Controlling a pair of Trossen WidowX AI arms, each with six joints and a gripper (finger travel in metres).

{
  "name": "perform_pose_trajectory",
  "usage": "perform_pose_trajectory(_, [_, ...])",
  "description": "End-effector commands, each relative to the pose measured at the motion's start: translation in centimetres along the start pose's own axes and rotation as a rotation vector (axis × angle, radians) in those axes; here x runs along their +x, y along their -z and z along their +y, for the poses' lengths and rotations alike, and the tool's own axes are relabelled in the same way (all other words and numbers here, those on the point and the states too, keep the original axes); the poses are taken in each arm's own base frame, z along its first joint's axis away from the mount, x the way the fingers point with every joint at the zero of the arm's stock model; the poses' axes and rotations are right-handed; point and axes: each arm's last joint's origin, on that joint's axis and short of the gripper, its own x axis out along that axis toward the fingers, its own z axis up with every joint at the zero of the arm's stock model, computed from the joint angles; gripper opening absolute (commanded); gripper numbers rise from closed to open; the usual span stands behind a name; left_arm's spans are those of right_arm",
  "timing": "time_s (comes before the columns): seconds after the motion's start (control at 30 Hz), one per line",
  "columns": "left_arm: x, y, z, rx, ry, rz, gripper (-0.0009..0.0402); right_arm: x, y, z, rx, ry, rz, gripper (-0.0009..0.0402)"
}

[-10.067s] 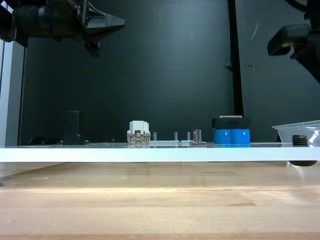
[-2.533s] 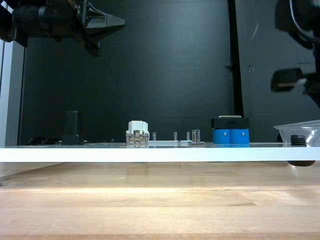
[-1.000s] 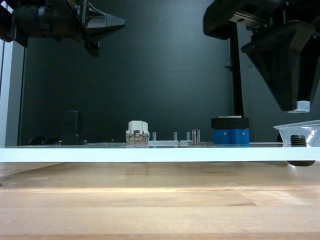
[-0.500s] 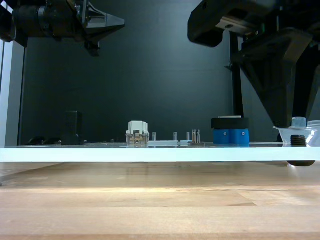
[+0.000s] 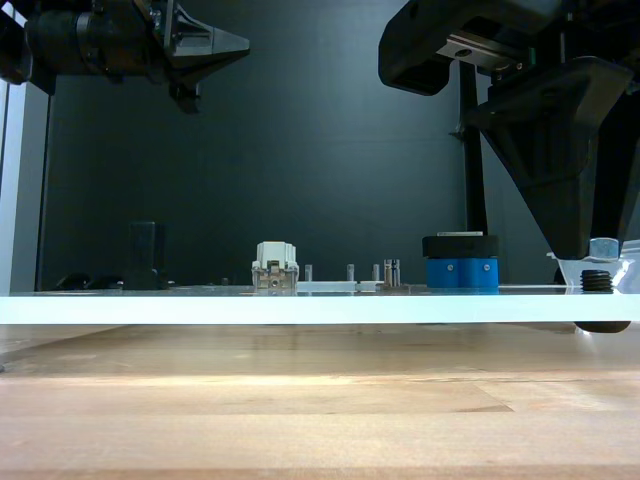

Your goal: Pick the M12 nut and place it on its threads and fasten

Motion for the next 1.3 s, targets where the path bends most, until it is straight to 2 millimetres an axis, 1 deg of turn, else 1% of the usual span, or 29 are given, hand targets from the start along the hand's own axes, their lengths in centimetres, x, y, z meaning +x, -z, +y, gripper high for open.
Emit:
perform_pose_trajectory(0.03, [0.00,0.00,0.00,0.000,0.000,0.000,0.0000,0.11,-0.04,0.06,0.000,0.000,0.000,0.0000])
perform_pose_trajectory(0.27, [0.00,0.00,0.00,0.000,0.000,0.000,0.0000,0.30,-0.12,0.14,-0.002,-0.002,0.000,0.0000])
perform_pose_trajectory(0.33, [0.00,0.00,0.01,0.000,0.000,0.000,0.0000,0.79,-0.16,0.05,-0.001,-0.009,0.001,0.0000])
perform_pose_trajectory(0.5, [0.00,0.00,0.00,0.000,0.000,0.000,0.0000,1.04,-0.14,-0.07,0.002,-0.010,-0.018,0.0000])
perform_pose_trajectory(0.83, [0.00,0.00,0.00,0.000,0.000,0.000,0.0000,1.02,-0.10,-0.16,0.038,0.000,-0.015,0.0000])
perform_pose_trajectory(1.1, [0.00,0.00,0.00,0.000,0.000,0.000,0.0000,1.03,0.00,-0.18,0.179,-0.001,-0.016,0.0000])
perform_pose_trajectory(1.3, [0.00,0.00,0.00,0.000,0.000,0.000,0.0000,1.04,0.32,-0.25,0.423,-0.001,-0.018,0.0000])
